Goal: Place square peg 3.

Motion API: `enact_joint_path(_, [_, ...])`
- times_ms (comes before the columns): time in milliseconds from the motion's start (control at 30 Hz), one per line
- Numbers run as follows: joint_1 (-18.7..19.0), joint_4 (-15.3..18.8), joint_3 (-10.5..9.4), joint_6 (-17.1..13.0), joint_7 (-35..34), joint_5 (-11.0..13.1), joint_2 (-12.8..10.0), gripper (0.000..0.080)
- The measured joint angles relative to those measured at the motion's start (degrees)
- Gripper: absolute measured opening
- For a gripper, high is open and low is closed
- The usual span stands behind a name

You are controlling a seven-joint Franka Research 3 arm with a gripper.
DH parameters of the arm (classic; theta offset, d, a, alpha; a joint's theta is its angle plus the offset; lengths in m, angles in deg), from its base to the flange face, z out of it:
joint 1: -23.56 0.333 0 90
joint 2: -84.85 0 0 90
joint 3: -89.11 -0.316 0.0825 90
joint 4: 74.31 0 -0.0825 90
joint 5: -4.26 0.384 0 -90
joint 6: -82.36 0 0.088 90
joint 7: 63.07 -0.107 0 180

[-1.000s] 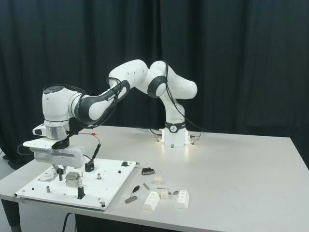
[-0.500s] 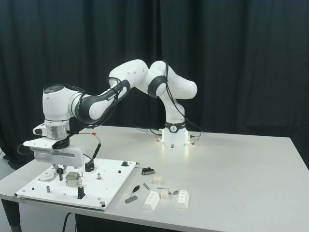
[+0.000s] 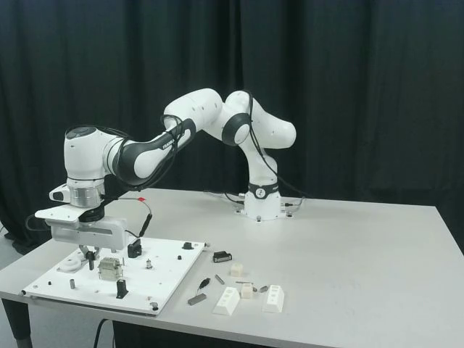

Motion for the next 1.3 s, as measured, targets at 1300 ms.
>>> enact_joint_path(1300, [0.5,-0.6,-0.03,2.2,0.2,-0.1,0.1,0.0075])
